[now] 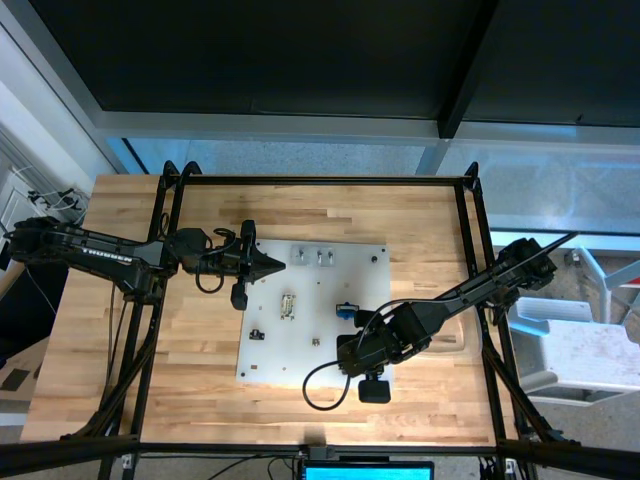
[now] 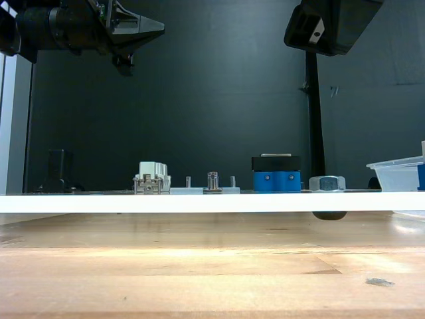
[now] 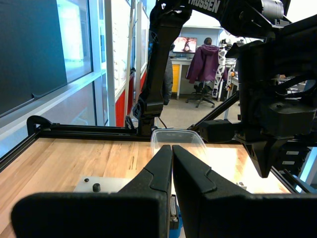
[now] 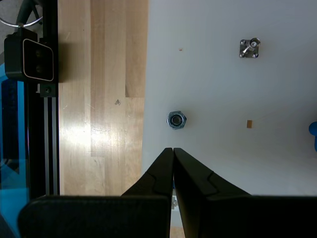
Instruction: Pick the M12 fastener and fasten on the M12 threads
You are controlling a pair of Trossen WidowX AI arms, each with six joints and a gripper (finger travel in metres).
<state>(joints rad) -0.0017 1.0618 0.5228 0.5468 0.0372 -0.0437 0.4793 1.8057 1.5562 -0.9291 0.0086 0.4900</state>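
Hovering closed: left tool [image 3: 172, 147] at board's [image 1: 290, 350] far-left, right tool [image 4: 173, 148] above one nut [image 4: 177, 120].

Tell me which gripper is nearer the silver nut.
Right. The right gripper, shut and empty, hangs above the white board with the silver nut just ahead of it. The left gripper, also shut, is over the board's far left edge, well away.

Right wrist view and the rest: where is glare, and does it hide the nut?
Right wrist view: glare on the wooden table, none on the silver nut ahead of the shut right gripper, over the board at its near right. Low view: bright band across the table. Left wrist view: washed-out background beyond the shut left gripper, over the board's far left.
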